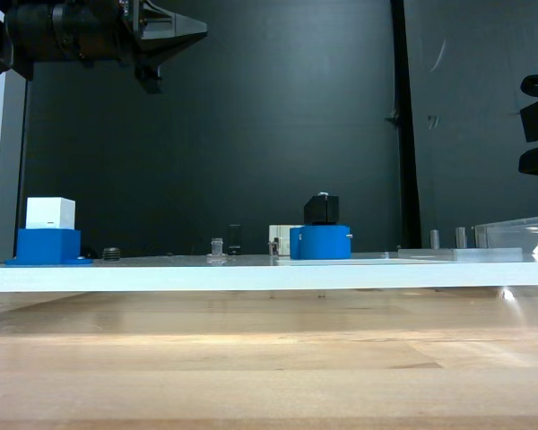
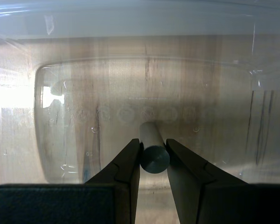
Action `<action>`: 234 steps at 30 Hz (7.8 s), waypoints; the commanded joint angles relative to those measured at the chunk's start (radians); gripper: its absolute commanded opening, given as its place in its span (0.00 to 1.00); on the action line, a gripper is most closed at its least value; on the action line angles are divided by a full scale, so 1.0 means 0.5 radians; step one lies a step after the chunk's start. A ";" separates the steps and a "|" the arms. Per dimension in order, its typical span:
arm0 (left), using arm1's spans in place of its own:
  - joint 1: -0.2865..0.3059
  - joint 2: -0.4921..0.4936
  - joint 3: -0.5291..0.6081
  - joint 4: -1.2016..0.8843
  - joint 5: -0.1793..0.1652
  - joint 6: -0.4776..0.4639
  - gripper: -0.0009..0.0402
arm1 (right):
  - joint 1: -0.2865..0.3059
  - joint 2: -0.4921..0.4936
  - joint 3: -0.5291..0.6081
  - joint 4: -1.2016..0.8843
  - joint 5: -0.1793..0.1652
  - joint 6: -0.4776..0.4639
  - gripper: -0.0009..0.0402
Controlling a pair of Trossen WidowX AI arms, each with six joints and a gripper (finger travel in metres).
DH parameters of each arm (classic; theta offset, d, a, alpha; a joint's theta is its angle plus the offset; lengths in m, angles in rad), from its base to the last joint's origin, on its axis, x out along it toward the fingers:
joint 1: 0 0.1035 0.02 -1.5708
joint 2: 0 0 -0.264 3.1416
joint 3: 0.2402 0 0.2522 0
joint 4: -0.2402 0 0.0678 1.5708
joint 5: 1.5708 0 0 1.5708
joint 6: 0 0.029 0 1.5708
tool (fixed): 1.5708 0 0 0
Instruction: Pick the 16mm cylinder and install on the taskboard
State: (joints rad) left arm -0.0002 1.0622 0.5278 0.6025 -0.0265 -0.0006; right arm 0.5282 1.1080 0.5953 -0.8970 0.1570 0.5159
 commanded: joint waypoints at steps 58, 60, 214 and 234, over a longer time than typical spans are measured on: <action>0.001 0.000 0.001 0.001 0.000 0.000 0.02 | -0.259 1.024 1.335 -0.261 0.000 -0.068 0.04; 0.000 0.000 0.001 0.001 0.000 0.001 0.02 | -0.263 1.075 1.378 -0.253 0.001 -0.068 0.04; 0.000 0.000 0.001 0.001 0.001 0.000 0.02 | -0.266 1.501 1.552 -0.169 0.001 -0.068 0.04; 0.000 0.000 0.001 0.001 0.001 0.000 0.02 | -0.271 1.488 1.661 -0.278 0.000 -0.068 0.04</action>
State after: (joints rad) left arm -0.0002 1.0622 0.5282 0.6025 -0.0265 -0.0006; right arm 0.3939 1.8580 1.4044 -1.0233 0.1528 0.4816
